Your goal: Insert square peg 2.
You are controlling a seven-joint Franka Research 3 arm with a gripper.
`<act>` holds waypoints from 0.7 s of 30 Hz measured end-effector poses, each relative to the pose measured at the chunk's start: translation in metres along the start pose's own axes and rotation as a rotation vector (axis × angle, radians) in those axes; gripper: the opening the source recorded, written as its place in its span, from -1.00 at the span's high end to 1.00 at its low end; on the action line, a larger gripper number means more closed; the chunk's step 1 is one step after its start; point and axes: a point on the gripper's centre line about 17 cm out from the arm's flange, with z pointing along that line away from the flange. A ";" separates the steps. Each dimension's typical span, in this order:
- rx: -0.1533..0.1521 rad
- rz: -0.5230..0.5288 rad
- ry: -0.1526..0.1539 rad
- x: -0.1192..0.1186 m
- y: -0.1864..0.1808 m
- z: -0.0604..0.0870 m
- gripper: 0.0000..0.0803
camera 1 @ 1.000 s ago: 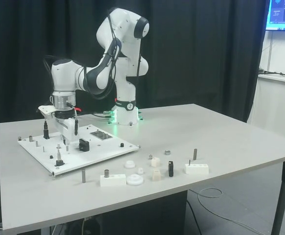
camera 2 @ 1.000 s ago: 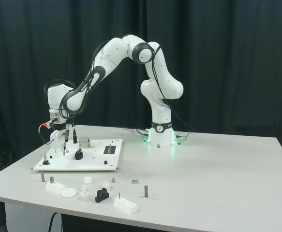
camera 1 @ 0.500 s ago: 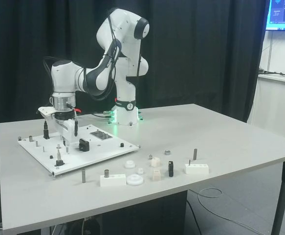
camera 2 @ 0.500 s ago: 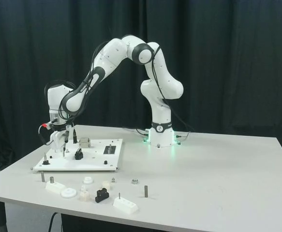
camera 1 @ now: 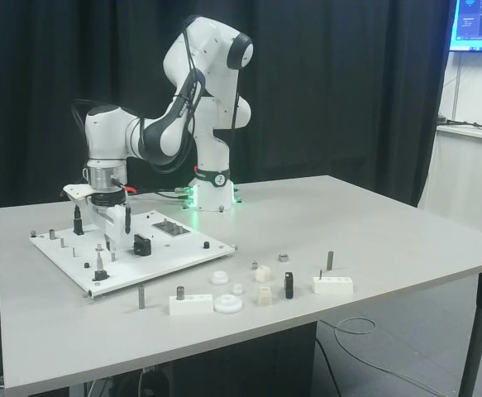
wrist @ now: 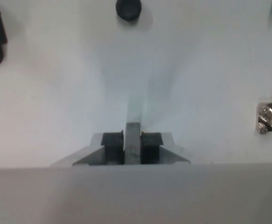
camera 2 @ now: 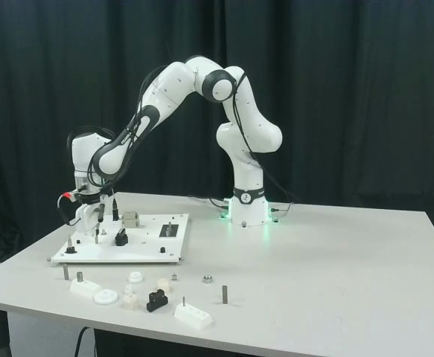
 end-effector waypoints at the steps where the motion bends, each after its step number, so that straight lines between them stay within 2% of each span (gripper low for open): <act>1: 0.000 0.000 0.000 0.000 0.000 0.000 0.81; 14: -0.002 0.005 -0.006 0.001 0.003 0.000 0.81; 21: -0.004 0.004 -0.021 -0.002 0.006 0.000 0.81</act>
